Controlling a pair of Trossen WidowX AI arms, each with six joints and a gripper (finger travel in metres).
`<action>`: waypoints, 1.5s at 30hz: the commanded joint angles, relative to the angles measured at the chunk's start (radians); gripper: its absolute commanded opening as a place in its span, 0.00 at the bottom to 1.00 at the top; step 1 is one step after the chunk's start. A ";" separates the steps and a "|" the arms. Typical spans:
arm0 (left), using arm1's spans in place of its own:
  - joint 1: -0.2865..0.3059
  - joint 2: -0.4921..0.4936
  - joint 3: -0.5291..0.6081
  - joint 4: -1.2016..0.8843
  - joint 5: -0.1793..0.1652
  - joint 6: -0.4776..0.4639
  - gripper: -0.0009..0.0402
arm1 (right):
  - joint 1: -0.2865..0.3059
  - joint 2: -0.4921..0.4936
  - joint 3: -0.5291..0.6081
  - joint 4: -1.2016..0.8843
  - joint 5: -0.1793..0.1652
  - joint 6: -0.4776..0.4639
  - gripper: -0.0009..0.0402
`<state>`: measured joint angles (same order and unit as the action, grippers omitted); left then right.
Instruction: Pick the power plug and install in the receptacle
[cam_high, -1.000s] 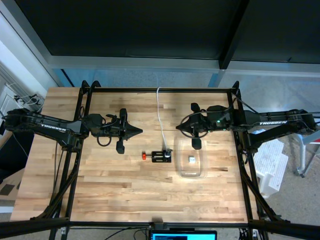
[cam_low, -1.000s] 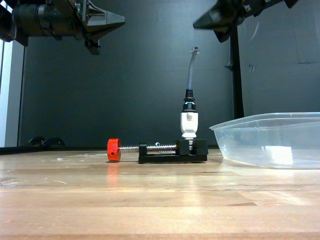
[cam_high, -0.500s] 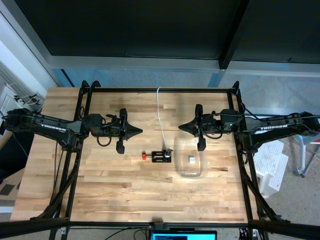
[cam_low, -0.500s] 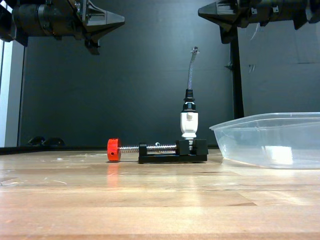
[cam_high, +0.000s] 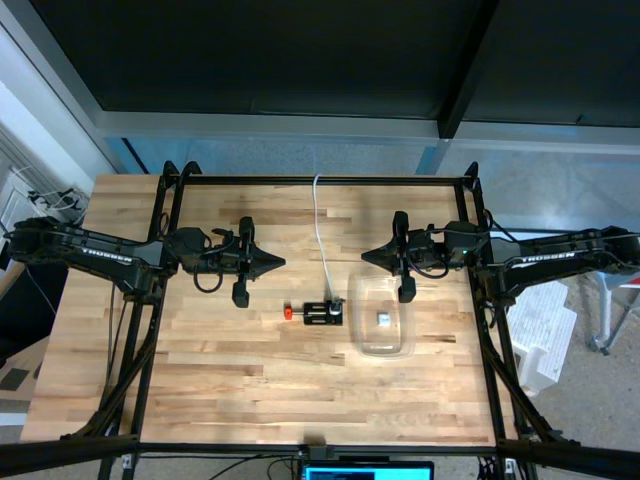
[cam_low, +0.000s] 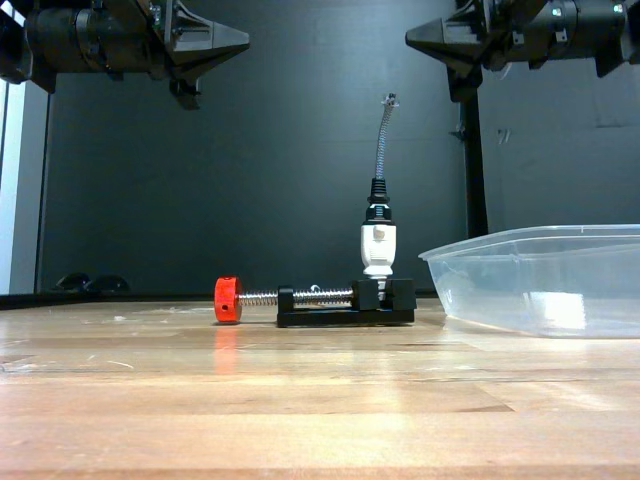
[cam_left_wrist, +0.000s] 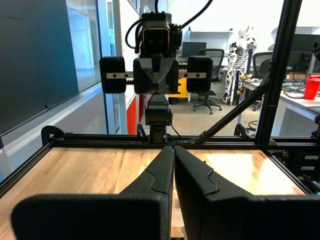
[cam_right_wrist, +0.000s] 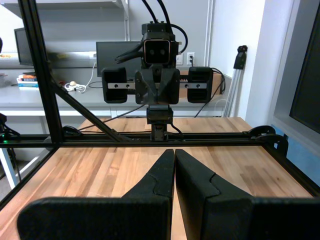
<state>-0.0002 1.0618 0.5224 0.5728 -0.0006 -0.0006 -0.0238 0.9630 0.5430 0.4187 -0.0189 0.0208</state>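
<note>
Left arm (cam_high: 45, 240), right arm (cam_high: 590, 243): matte black, white TROSSEN lettering (cam_high: 100, 255) on long links, black cable loop (cam_high: 207, 283) at wrist. Left pincer (cam_high: 281, 263) above worktop (cam_high: 250, 370) left half, right pincer (cam_high: 365, 256) above right half; wedge-shaped black fingers (cam_left_wrist: 159, 172).

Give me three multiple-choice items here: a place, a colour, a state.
1. Where does the small white cube lie? A. in the clear plastic tray B. beside it C. under it
2. What colour is the knob of the black screw vise? A. blue B. red C. yellow
3. The left pincer and right pincer, high over the wooden table left and right of the vise, are: A. both open B. both shut C. only one open
Key: 1 A, the tray's walls surround the cube; 2 B, red in both table views; 3 B, each wrist view shows fingers pressed together.
</note>
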 joint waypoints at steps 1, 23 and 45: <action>0.000 0.000 0.000 0.000 0.000 0.000 0.02 | 0.001 0.001 -0.021 0.028 0.002 0.019 0.02; 0.000 0.000 0.000 0.000 0.000 0.000 0.02 | 0.001 0.002 -0.029 0.045 0.031 0.012 0.02; 0.000 0.000 0.000 0.000 0.000 0.000 0.02 | 0.002 0.002 -0.029 0.044 0.026 0.016 0.02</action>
<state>-0.0002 1.0618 0.5228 0.5728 -0.0006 -0.0002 -0.0223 0.9646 0.5137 0.4625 0.0074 0.0357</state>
